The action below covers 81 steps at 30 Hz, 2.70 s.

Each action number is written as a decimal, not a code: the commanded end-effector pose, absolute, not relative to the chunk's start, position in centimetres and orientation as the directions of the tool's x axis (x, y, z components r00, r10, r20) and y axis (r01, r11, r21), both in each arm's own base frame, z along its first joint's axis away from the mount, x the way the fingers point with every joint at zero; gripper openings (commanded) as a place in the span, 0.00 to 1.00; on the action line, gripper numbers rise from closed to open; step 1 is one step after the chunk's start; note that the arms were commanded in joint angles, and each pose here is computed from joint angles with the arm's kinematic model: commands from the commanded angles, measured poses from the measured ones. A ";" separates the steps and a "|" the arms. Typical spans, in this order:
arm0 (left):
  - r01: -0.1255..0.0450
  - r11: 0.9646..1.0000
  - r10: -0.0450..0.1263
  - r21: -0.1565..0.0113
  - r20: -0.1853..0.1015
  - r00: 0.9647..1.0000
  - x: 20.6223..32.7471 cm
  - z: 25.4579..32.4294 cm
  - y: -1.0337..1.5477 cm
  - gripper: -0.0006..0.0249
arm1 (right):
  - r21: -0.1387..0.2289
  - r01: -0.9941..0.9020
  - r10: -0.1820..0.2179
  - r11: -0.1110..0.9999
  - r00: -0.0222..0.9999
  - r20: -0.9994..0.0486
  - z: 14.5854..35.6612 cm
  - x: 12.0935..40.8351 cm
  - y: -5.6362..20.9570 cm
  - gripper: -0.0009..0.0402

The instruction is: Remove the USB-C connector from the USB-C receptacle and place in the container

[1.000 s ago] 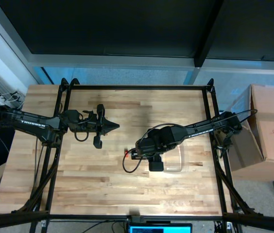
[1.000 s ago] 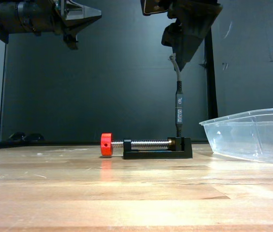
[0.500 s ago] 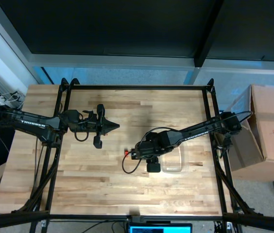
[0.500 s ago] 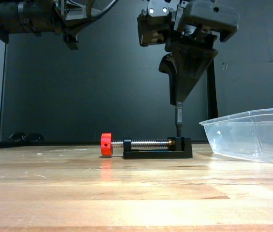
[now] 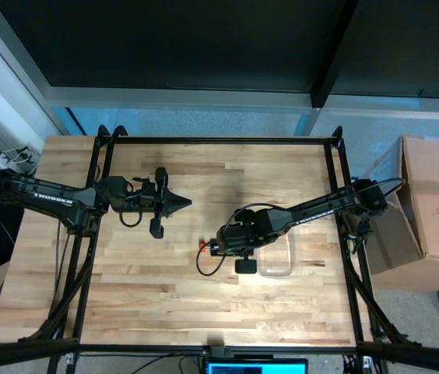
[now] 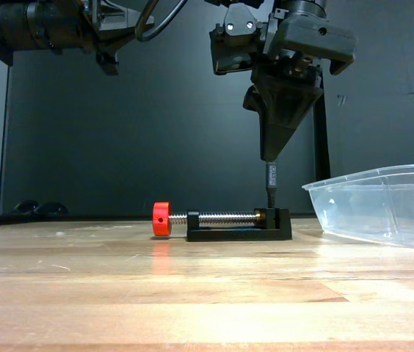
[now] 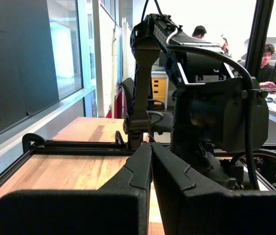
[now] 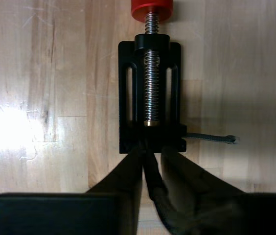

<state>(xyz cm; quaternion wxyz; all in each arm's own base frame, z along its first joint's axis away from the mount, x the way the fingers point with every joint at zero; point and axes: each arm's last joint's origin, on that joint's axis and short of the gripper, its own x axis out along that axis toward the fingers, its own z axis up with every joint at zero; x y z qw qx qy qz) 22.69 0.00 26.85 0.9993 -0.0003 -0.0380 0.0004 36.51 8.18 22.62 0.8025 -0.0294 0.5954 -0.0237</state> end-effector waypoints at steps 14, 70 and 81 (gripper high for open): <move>0.000 1.000 0.000 0.000 0.076 0.997 22.7 26.85 0.00 0.02 | -0.074 0.004 -0.072 0.997 0.296 -0.953 23.9 36.3 8.1 0.02; -0.001 1.000 0.001 0.000 0.076 0.997 22.7 26.86 0.01 0.02 | -0.035 0.082 -0.055 0.996 0.253 -0.966 18.1 24.6 8.7 0.14; 0.000 1.000 0.000 0.000 0.076 0.997 22.7 26.85 0.00 0.02 | -0.016 0.129 -0.050 0.991 0.262 -0.964 18.6 24.5 8.6 0.58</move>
